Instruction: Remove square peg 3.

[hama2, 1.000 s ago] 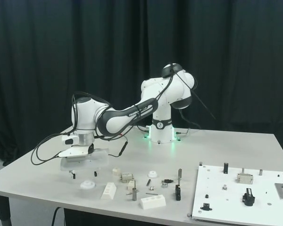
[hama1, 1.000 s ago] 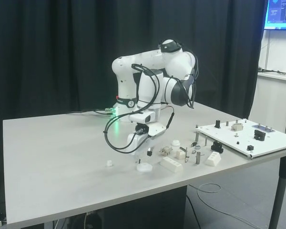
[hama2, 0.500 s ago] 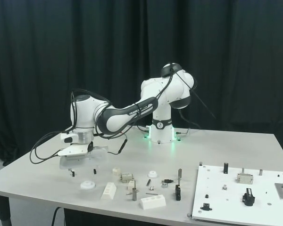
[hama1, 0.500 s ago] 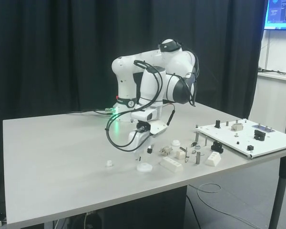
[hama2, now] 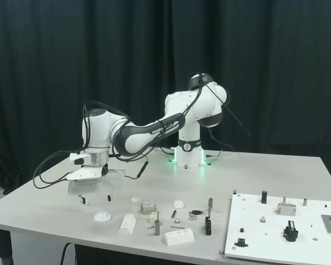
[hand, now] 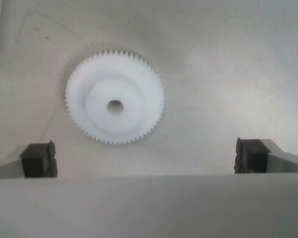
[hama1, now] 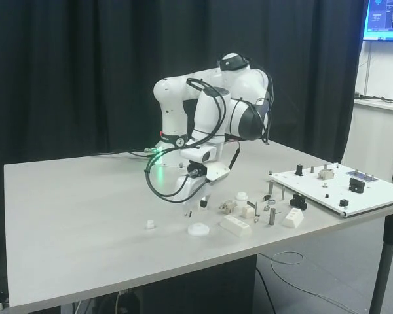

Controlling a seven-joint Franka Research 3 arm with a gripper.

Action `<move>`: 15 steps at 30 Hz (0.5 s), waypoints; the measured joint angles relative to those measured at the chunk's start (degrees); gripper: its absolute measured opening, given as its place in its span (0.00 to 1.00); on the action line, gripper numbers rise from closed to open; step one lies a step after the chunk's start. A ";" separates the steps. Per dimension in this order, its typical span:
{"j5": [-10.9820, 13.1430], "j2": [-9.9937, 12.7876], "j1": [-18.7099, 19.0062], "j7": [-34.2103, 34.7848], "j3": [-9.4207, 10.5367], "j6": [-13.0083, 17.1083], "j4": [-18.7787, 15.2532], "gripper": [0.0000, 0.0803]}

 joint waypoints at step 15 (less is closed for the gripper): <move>-0.49 0.00 -0.10 0.00 -0.48 -0.12 0.68 1.00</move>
